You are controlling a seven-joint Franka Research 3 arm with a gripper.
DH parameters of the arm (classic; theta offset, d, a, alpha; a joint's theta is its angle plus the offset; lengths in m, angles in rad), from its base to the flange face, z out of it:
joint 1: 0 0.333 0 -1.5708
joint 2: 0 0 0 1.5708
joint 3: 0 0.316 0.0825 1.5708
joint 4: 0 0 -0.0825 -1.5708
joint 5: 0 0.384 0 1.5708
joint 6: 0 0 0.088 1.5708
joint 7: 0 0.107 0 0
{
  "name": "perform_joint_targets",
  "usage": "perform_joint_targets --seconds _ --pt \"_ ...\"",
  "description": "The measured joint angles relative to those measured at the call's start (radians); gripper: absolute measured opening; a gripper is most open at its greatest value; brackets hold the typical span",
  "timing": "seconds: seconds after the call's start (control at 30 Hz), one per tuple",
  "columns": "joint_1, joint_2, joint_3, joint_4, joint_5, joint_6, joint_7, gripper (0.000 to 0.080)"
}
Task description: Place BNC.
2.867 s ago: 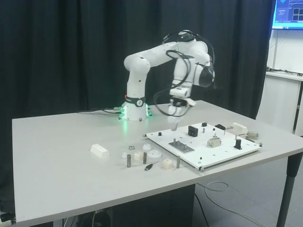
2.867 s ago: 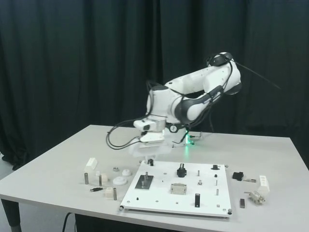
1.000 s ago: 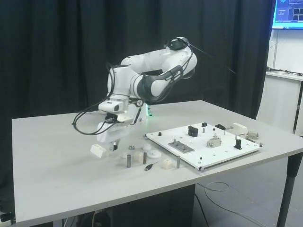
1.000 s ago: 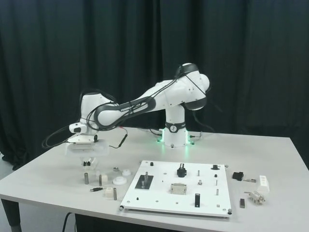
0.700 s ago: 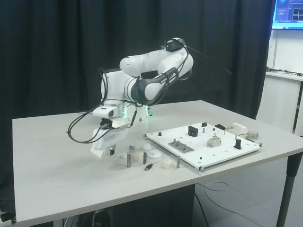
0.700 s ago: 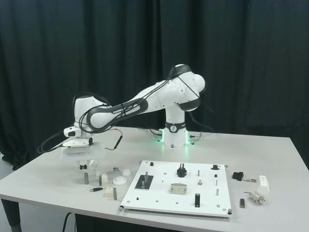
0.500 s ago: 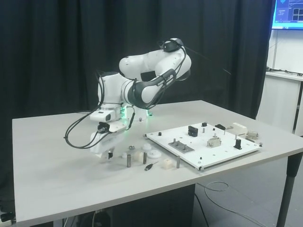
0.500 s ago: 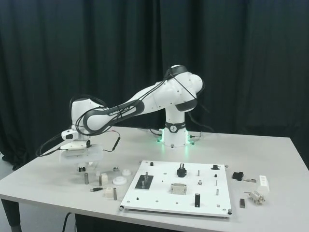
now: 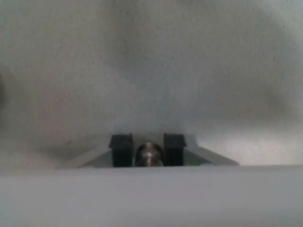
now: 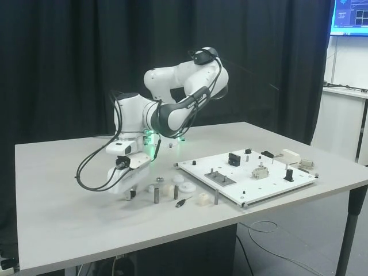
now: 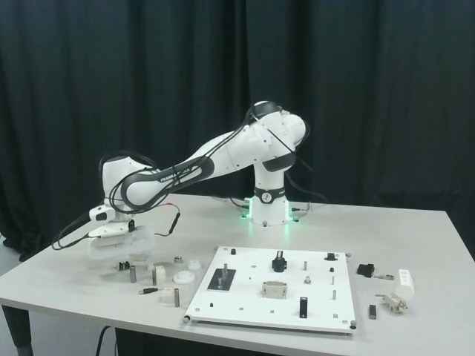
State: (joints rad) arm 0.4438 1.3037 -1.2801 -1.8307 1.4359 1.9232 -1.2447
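the gripper (image 9: 148,152) is pinching a small metal bnc connector (image 9: 149,155) between its black fingers, hovering low over the grey table (image 10: 69,224) so it is setting it down by the loose parts (image 10: 172,192).

Room views evenly lit — wrist view blurred, shadowy

Black curtains (image 10: 69,63) hang behind the grey table (image 10: 63,172); a lit screen (image 10: 351,17) glows beyond.
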Motion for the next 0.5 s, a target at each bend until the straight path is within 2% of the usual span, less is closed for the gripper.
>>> perform_joint_targets --seconds 0.17,0.2,0.5 --pt "-0.012 -0.002 0.005 0.014 -0.01 -0.006 0.0 0.0125" --pt "-0.013 -0.003 0.005 0.017 -0.013 -0.007 0.0 0.0386" --pt "-0.019 -0.019 -0.01 0.038 -0.047 -0.036 0.005 0.0386"
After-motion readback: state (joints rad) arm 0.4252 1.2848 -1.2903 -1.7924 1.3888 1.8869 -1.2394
